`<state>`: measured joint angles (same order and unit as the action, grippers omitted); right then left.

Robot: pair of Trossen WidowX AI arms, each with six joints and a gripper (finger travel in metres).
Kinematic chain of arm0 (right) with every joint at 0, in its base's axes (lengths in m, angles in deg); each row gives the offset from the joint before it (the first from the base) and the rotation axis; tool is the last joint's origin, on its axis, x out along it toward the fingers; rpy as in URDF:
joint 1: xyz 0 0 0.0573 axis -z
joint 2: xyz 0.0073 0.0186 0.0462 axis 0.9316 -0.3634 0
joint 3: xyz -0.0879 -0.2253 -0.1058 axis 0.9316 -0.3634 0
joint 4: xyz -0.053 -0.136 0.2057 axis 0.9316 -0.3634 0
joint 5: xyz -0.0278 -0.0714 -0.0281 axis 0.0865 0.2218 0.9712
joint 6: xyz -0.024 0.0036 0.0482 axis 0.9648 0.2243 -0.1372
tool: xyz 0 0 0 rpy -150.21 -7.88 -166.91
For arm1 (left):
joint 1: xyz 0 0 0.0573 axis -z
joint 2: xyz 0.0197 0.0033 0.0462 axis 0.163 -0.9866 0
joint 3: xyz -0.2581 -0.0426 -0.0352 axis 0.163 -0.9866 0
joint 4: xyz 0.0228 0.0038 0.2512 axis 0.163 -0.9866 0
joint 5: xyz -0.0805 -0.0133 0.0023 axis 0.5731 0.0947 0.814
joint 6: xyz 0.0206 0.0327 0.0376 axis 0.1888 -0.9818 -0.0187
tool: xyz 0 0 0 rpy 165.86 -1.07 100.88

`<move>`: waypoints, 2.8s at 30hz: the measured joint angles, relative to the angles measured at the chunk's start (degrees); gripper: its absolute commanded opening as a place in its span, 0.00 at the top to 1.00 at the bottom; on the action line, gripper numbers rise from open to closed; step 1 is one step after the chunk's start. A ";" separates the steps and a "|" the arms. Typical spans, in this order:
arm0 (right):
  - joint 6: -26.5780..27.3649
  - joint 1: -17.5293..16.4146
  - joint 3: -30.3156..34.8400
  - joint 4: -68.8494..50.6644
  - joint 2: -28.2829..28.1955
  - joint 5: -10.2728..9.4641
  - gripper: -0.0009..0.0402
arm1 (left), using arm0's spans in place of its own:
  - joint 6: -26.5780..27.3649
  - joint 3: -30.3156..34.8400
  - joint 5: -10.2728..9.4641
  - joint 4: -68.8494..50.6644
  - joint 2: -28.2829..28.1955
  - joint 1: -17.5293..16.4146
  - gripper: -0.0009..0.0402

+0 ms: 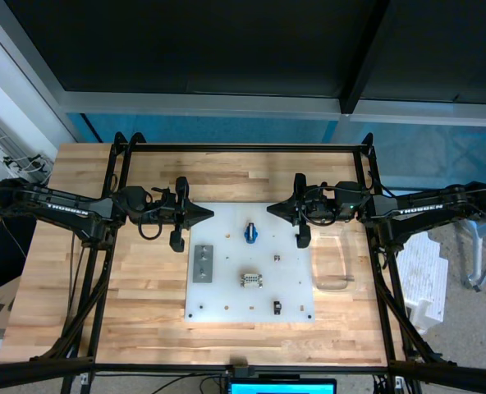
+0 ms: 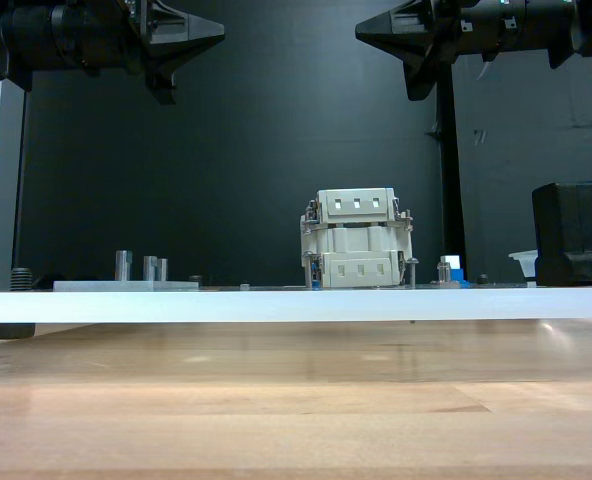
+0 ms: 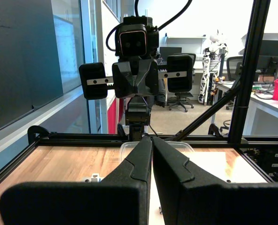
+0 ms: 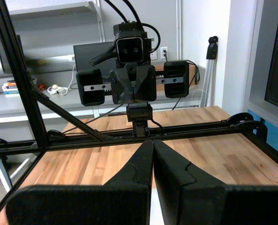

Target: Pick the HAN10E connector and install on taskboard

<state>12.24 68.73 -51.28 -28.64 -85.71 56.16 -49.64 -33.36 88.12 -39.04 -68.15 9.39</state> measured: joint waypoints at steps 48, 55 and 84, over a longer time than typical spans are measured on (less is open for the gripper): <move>-0.09 -0.04 -1.62 1.51 0.11 -0.09 0.98 | 0.00 -0.02 0.00 0.00 0.02 0.00 0.98; -0.11 -0.04 -1.64 1.53 0.11 -0.09 0.98 | 0.00 0.00 0.00 0.00 0.00 0.00 0.98; 0.79 -0.02 -1.64 1.68 0.09 0.13 0.98 | 0.00 -0.02 0.00 0.00 0.02 0.00 0.98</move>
<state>13.03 68.70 -52.92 -26.96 -85.62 56.30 -49.64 -33.38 88.12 -39.04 -68.12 9.39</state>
